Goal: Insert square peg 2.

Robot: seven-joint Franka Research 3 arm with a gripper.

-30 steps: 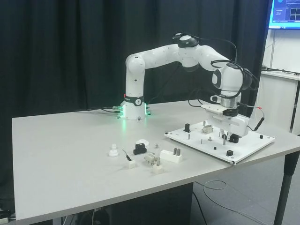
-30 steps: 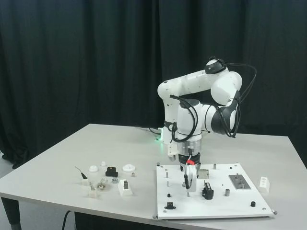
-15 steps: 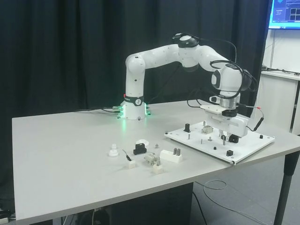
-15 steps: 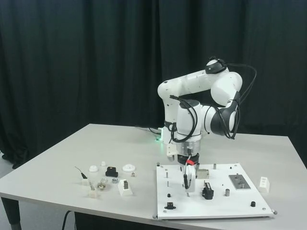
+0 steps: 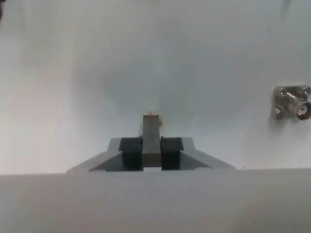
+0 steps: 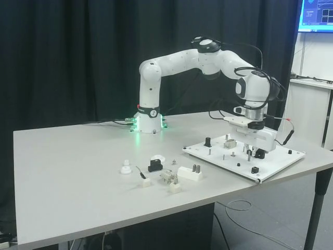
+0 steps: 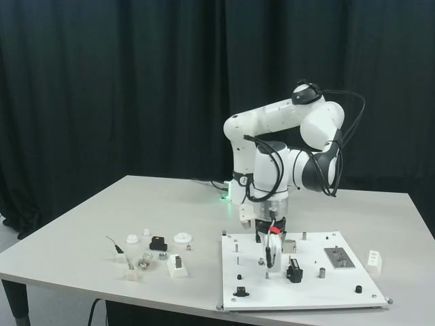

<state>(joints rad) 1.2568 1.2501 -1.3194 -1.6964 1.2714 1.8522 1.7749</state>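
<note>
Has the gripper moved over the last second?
Yes. In the second room view the gripper has shifted slightly toward the black fixture on the white board. The peg is gripped.

This is a robotics lab, no question. A white arm [image 6: 208, 60] stands bolted on a grey worktop [image 6: 73, 161], and green lights [image 6: 136, 124] glow around its base. Behind the arm, black curtains [image 7: 136, 81] close off the whole back of the room, floor to ceiling. In front of the arm lies a white assembly board [image 7: 299, 275] studded with small pegs and fittings, and beside that board a scatter of loose white and black parts [image 6: 161, 172] sits on the worktop. Beyond the arm, at the room's edge, a lit monitor [image 6: 316, 15] hangs above a white cabinet [image 6: 309, 112]. Cables [image 6: 237, 205] trail beneath the worktop.
</note>
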